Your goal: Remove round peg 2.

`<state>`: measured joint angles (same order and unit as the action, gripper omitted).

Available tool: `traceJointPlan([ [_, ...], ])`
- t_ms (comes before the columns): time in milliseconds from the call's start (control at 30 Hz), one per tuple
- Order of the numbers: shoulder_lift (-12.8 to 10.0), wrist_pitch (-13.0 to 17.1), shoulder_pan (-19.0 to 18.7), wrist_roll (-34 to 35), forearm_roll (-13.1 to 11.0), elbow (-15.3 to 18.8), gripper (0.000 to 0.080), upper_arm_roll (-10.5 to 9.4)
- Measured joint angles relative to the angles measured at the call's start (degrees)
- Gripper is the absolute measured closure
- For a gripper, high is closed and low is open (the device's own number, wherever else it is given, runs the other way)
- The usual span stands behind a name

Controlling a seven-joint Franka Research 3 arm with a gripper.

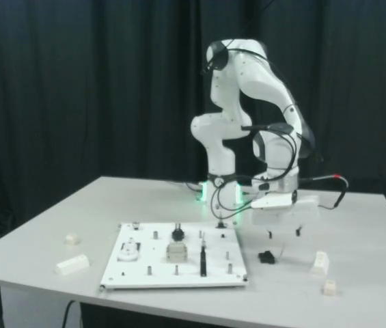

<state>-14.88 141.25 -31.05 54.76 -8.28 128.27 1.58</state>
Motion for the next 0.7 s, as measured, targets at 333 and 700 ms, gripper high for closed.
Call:
traceJointPlan([
  [333, 0.0, -0.8, -0.1, 0.0, 0.0, -0.7, 0.0034, 0.0],
  [700, 0.0, -2.1, -0.2, 0.9, 0.0, -1.6, 0.0003, 0.0],
])
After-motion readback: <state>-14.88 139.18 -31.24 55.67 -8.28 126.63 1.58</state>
